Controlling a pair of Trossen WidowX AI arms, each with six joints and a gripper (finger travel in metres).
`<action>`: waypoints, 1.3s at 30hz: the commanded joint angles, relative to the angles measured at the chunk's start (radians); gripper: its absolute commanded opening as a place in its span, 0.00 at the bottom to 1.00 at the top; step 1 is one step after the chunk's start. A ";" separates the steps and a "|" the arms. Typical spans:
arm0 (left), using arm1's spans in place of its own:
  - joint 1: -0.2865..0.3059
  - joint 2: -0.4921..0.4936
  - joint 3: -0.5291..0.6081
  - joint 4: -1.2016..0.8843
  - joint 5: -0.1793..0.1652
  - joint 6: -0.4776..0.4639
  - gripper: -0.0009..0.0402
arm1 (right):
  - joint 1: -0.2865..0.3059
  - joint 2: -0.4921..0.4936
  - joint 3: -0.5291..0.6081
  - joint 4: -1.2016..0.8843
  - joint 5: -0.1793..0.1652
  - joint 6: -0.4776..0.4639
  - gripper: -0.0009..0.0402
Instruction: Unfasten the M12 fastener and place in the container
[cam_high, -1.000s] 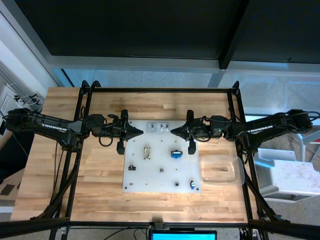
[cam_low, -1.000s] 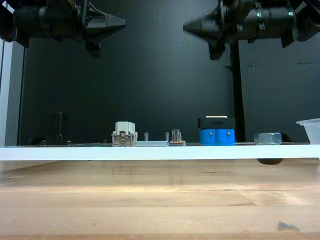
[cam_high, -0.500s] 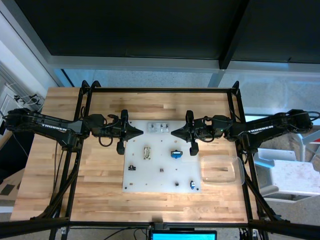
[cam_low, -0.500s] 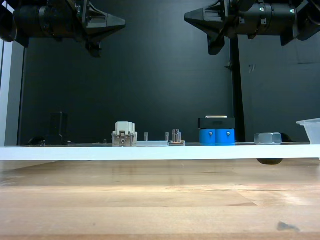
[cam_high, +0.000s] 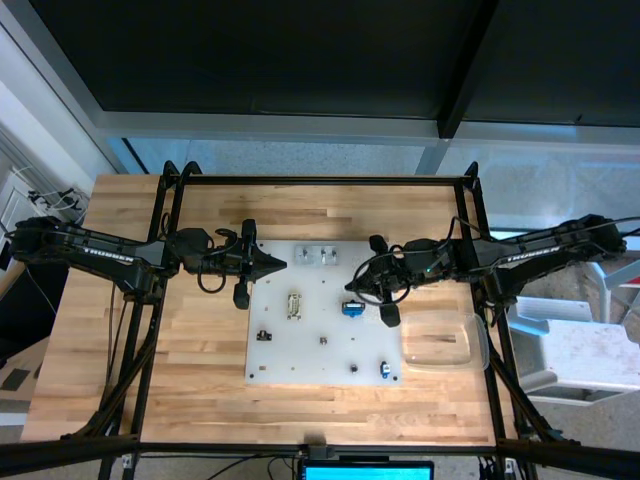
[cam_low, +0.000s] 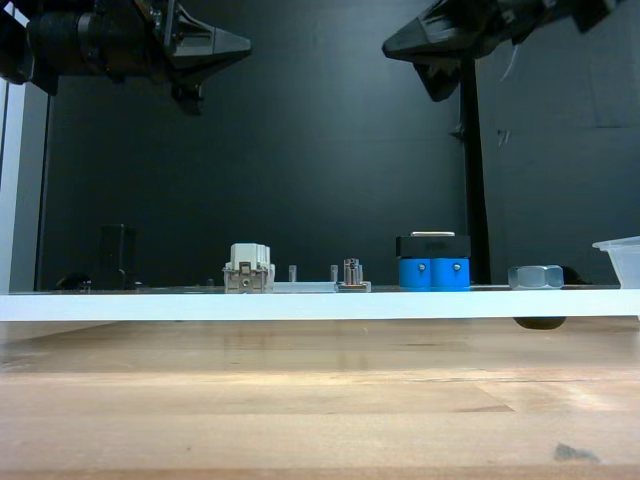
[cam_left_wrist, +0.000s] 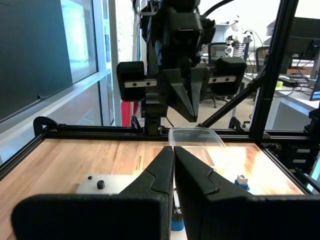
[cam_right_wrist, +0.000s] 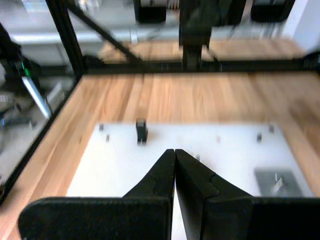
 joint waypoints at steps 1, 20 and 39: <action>0.000 0.000 0.000 0.000 0.000 0.000 0.02 | 0.022 0.001 0.069 -0.162 0.024 0.013 0.02; 0.000 0.000 0.000 0.000 0.000 0.000 0.02 | 0.137 0.251 0.392 -0.720 0.072 0.239 0.02; 0.000 0.000 0.000 0.000 0.000 0.000 0.02 | 0.249 0.682 0.880 -1.163 0.090 0.637 0.02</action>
